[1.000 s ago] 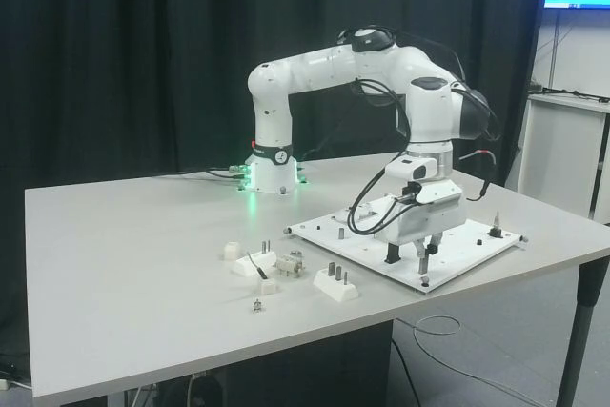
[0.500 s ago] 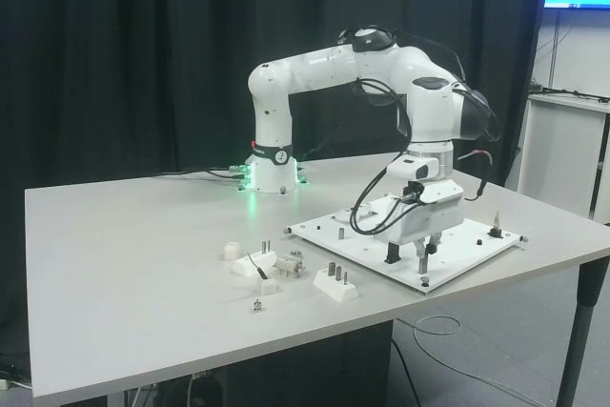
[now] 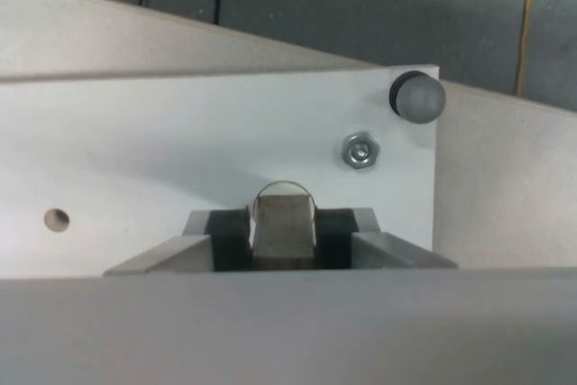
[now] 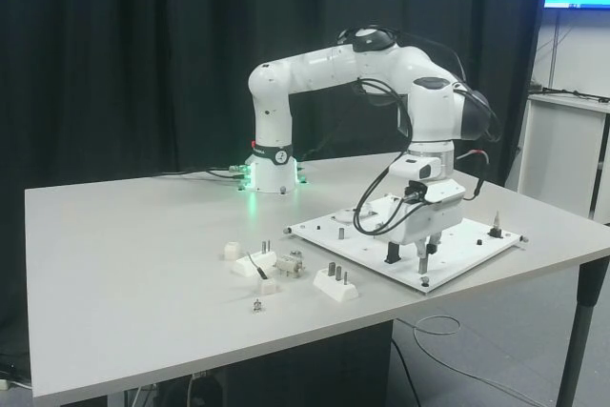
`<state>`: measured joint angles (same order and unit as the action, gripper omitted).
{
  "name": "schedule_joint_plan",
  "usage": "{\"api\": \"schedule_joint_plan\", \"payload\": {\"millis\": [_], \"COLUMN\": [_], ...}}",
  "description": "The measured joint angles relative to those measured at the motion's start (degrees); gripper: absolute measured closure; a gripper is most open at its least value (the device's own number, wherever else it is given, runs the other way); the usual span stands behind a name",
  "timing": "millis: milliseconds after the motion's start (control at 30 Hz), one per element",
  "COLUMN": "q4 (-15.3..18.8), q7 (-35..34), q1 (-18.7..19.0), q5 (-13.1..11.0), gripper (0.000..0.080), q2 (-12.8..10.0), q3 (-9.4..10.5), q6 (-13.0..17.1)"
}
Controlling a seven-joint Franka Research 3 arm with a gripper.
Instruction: Insert square peg 4.
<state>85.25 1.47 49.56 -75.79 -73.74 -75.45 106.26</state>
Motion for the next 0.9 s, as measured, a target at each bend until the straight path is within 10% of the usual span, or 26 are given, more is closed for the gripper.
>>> {"api": "schedule_joint_plan", "payload": {"millis": [900], "q4": [1.25], "q7": [-2.71], "q1": [0.64], "q5": [-0.10], "gripper": [0.0654], "q2": [0.04], "q3": [0.07], "q6": [2.17]}}
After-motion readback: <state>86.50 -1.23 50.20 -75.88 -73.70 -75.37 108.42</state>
